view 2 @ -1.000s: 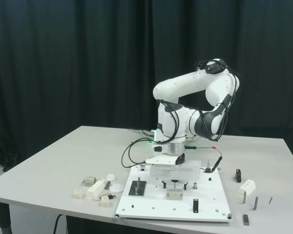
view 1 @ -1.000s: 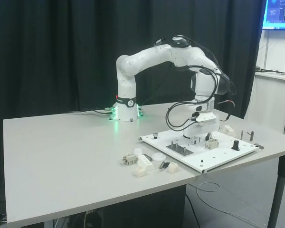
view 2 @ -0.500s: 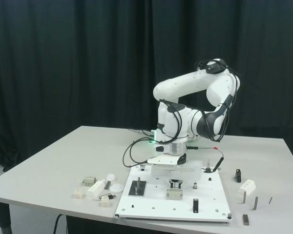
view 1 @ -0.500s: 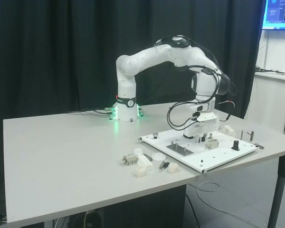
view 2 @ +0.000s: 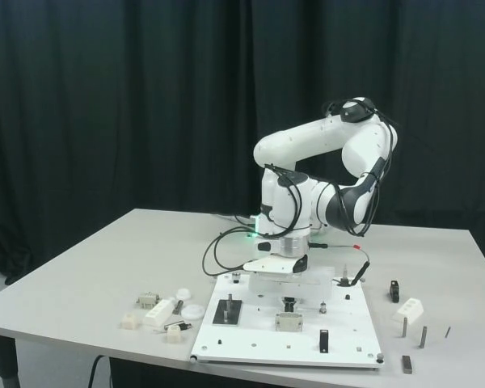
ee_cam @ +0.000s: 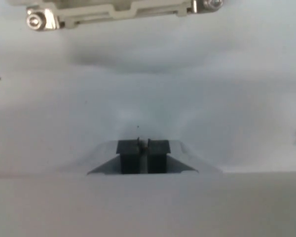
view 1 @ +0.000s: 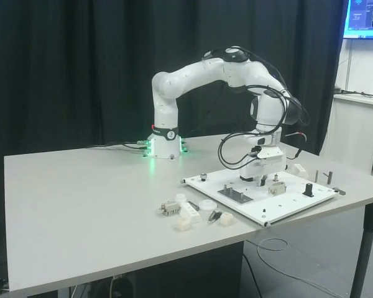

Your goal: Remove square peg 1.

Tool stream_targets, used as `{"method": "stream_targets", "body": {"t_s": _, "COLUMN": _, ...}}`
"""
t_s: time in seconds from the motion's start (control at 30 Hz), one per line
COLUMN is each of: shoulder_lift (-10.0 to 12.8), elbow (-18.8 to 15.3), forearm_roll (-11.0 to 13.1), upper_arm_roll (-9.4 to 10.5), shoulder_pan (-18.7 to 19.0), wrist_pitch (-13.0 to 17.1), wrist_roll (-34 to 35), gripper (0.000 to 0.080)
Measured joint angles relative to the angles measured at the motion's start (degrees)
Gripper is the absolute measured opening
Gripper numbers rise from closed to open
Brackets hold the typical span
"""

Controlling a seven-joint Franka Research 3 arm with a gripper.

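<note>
Both pincer (ee_cam: 143, 155) fingers (black) clamp the square peg (ee_cam: 139, 141) above the white board (view 2: 250, 339).

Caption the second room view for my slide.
White Franka arm lowers its gripper over the white assembly board on a grey table.

I see a white arm (view 2: 323, 141) with black cables (view 1: 233, 152) looped off it and a green light at its base (view 1: 150, 148). Counter (view 1: 81, 186) is plain grey. White board (view 2: 250, 343) on it, carrying a grey plate (view 2: 227, 312) and a black block (view 2: 323, 340). White loose parts (view 2: 158, 311) sit beside the board. Backdrop is a black curtain (view 2: 145, 97), unpatterned. In the wrist view the end effector (ee_cam: 142, 157) has black fingertips (ee_cam: 129, 155) over a white surface.
</note>
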Motion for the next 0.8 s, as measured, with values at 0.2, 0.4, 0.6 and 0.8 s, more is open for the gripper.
{"method": "stream_targets", "body": {"t_s": 0.2, "shoulder_lift": 0.0, "elbow": 0.0, "forearm_roll": 0.0, "upper_arm_roll": -0.01, "shoulder_pan": 0.0, "wrist_pitch": 0.04, "wrist_roll": 0.0, "gripper": 0.0031}}
{"method": "stream_targets", "body": {"t_s": 0.4, "shoulder_lift": 0.16, "elbow": -0.01, "forearm_roll": -0.4, "upper_arm_roll": -0.45, "shoulder_pan": 0.2, "wrist_pitch": -0.17, "wrist_roll": 0.0, "gripper": 0.0031}}
{"method": "stream_targets", "body": {"t_s": 0.6, "shoulder_lift": 0.82, "elbow": -0.05, "forearm_roll": -1.62, "upper_arm_roll": -1.83, "shoulder_pan": 0.64, "wrist_pitch": -1.4, "wrist_roll": 0.0, "gripper": 0.0028}}
{"method": "stream_targets", "body": {"t_s": 0.8, "shoulder_lift": 1.17, "elbow": -0.15, "forearm_roll": -3.39, "upper_arm_roll": -4.61, "shoulder_pan": 1.34, "wrist_pitch": -4.61, "wrist_roll": 0.1, "gripper": 0.0028}}
